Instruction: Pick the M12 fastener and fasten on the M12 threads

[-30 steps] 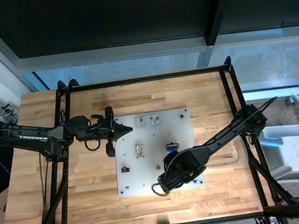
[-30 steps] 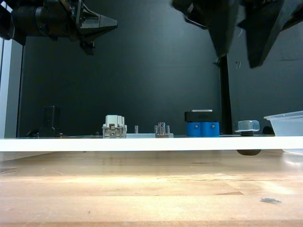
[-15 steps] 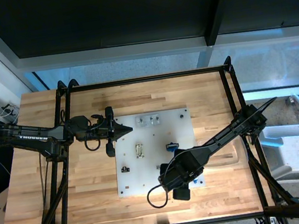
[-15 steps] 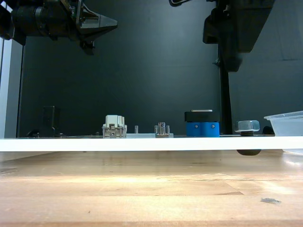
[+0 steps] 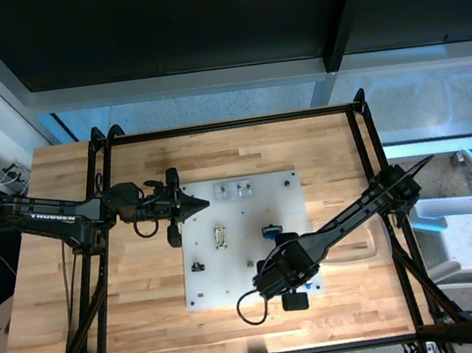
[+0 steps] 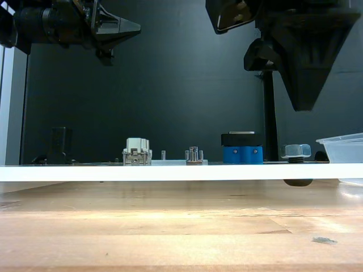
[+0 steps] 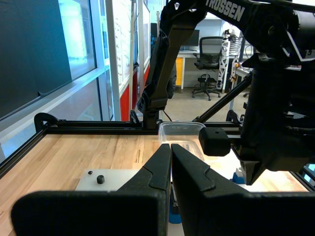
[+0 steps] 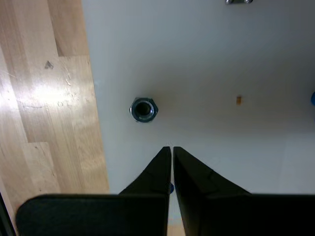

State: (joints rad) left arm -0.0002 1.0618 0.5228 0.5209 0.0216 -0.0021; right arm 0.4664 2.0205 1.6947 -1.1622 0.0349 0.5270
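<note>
The M12 fastener (image 6: 296,151), a small silver nut, sits on its black stud near the white board's (image 5: 208,287) near right edge. From above, the nut (image 8: 143,109) shows a dark centre and lies just ahead of my fingertips. My right gripper (image 6: 300,105) hangs point-down a short way above the nut, shut with nothing between its fingers. In the right wrist view, the right gripper (image 8: 172,149) does not touch the nut. In the high view, the right gripper (image 5: 280,278) hides the nut. My left gripper (image 5: 198,204) hovers shut over the board's far left edge.
A clear tray (image 6: 343,148) stands to the right, behind the stud. A blue part with a black cap (image 6: 243,151), a small metal piece (image 6: 194,155) and a grey connector (image 6: 136,153) stand along the board. Black frame rails ring the wooden table (image 5: 92,340).
My right gripper's fingers, apart a second ago, have come together empty while the wrist turned above the stud. The nut stayed where it was. The left arm has not moved.
</note>
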